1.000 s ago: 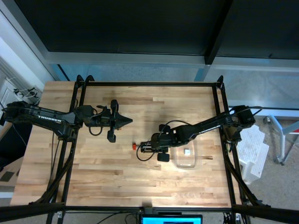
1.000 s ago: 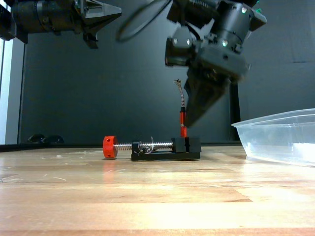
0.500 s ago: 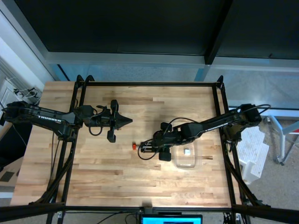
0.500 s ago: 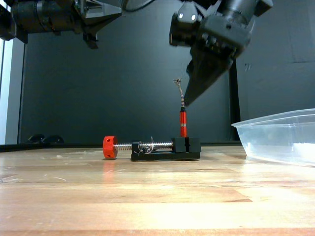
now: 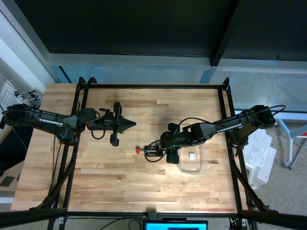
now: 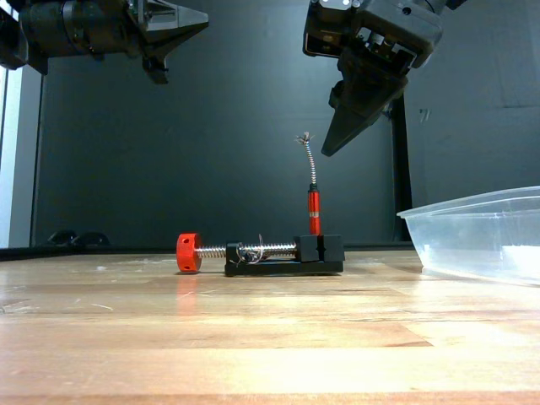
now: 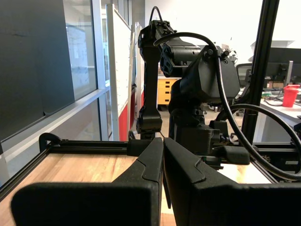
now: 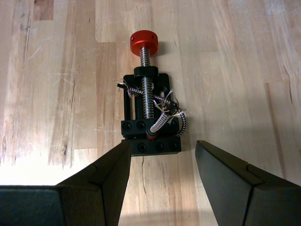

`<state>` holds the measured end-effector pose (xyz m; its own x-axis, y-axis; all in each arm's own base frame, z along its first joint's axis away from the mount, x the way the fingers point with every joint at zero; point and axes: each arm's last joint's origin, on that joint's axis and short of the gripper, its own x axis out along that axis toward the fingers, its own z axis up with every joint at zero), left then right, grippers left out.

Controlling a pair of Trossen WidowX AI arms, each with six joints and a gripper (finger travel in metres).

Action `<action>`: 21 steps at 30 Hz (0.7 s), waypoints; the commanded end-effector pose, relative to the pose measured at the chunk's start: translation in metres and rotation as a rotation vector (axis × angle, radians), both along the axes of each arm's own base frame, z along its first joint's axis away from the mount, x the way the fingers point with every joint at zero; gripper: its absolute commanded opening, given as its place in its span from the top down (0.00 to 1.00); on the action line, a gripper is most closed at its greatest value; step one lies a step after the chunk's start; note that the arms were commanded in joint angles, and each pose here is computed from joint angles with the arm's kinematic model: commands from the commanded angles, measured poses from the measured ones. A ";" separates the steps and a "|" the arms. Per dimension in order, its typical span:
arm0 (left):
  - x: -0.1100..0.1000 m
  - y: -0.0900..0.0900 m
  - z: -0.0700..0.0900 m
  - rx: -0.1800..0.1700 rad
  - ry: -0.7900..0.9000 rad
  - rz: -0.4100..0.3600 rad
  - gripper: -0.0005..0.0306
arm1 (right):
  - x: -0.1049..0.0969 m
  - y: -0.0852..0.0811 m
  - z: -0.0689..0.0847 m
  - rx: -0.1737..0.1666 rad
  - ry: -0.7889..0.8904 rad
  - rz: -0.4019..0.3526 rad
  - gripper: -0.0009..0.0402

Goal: Pick the RCA connector and install on taskboard

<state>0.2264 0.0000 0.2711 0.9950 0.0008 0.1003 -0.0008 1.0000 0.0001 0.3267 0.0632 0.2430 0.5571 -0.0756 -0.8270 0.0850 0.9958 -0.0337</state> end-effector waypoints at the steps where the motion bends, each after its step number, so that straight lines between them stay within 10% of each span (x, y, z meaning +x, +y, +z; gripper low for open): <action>1: 0.000 0.000 0.000 0.000 0.000 0.000 0.98 | 0.000 0.000 0.001 0.001 -0.005 0.000 0.53; 21: 0.000 0.000 0.000 0.000 0.000 0.000 0.98 | -0.031 -0.025 0.052 -0.037 -0.248 0.048 0.87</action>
<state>0.2263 0.0000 0.2710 0.9950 0.0008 0.1000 -0.0007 1.0000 -0.0003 0.2985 0.0416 0.2944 0.7264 -0.0693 -0.6838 0.0377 0.9974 -0.0610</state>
